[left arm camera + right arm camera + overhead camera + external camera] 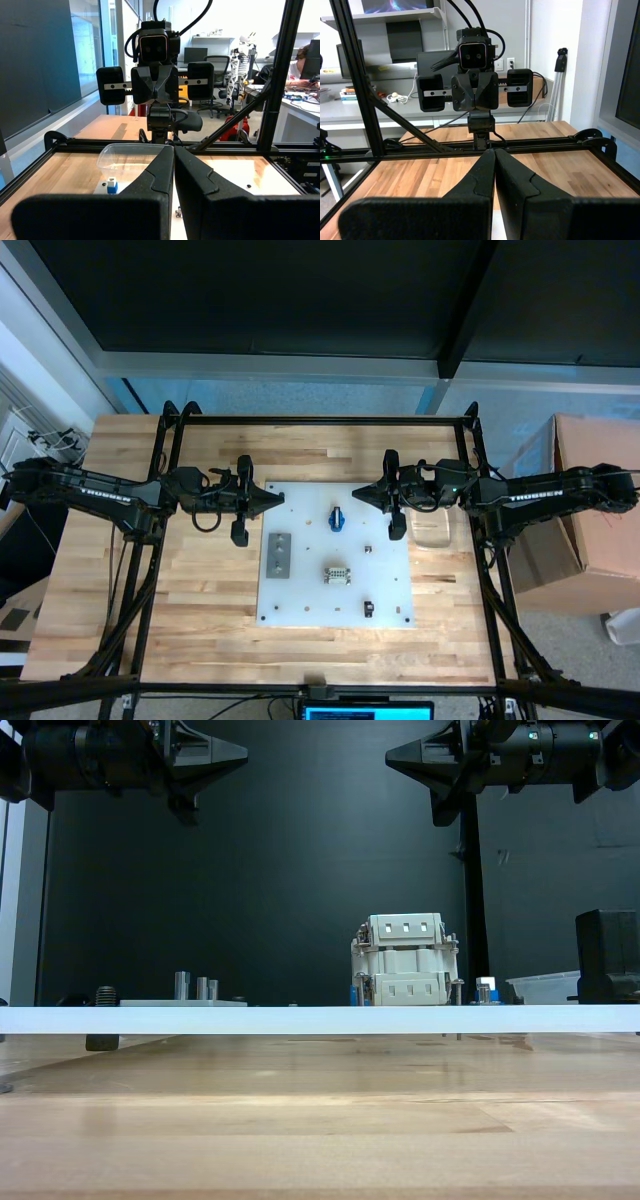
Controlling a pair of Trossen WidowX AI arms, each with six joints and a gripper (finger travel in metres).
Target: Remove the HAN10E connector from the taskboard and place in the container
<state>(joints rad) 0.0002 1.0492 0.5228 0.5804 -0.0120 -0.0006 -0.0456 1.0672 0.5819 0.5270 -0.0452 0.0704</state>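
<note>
The beige HAN10E connector (pixel 338 575) sits upright in its seat on the white taskboard (pixel 300 605), near the board's middle; the low view shows it standing on the board (pixel 405 963). My left gripper (pixel 275 498) hovers high over the board's far left corner, shut with nothing in it (pixel 173 150). Facing it from the far right side, my right gripper (pixel 358 494) is also shut and holds nothing (pixel 494 151). Both hang well above the connector (pixel 240 758) (pixel 392 760). The clear plastic container (pixel 432 530) lies at the board's right edge, under the right arm.
A blue part (pixel 337 519) stands on the board behind the connector, a grey metal block (pixel 278 555) with pegs to its left, and a small black part (pixel 368 608) near the front right. A black frame (pixel 320 421) surrounds the table. A cardboard box (pixel 590 530) stands beyond the right edge.
</note>
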